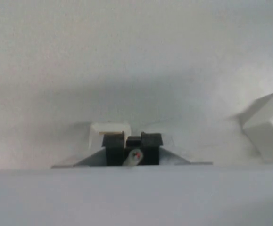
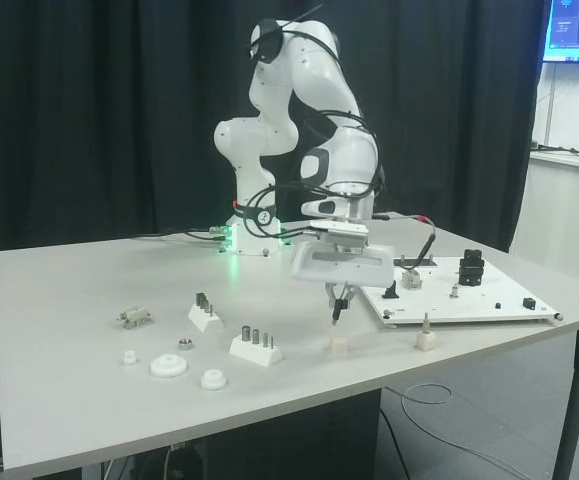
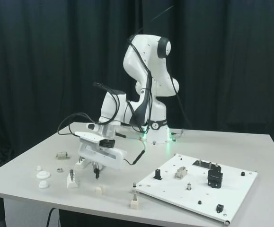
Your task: Insert USB.
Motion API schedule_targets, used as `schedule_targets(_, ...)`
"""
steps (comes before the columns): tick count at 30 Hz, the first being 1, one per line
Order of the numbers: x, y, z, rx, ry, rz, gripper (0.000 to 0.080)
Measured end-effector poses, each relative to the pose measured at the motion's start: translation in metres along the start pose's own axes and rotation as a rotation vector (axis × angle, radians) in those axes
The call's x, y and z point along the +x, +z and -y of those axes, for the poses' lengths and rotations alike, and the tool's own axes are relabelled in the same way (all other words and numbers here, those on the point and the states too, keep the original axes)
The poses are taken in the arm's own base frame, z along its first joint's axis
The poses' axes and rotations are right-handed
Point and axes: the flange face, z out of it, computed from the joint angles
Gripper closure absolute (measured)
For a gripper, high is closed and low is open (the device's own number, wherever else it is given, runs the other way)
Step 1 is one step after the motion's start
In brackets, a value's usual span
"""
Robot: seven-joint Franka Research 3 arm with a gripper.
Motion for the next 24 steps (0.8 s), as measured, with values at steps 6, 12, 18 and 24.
schedule_targets(6,0.003,-0.008,0.0,-0.004,-0.001,0.003,0.0734)
schedule_targets(12,0.005,-0.011,0.001,-0.007,-0.003,0.005,0.0734)
schedule_targets(18,0.005,-0.013,0.001,-0.007,-0.004,0.005,0.0734)
schedule_targets(24,0.005,-0.014,0.002,-0.007,-0.007,0.005,0.0734)
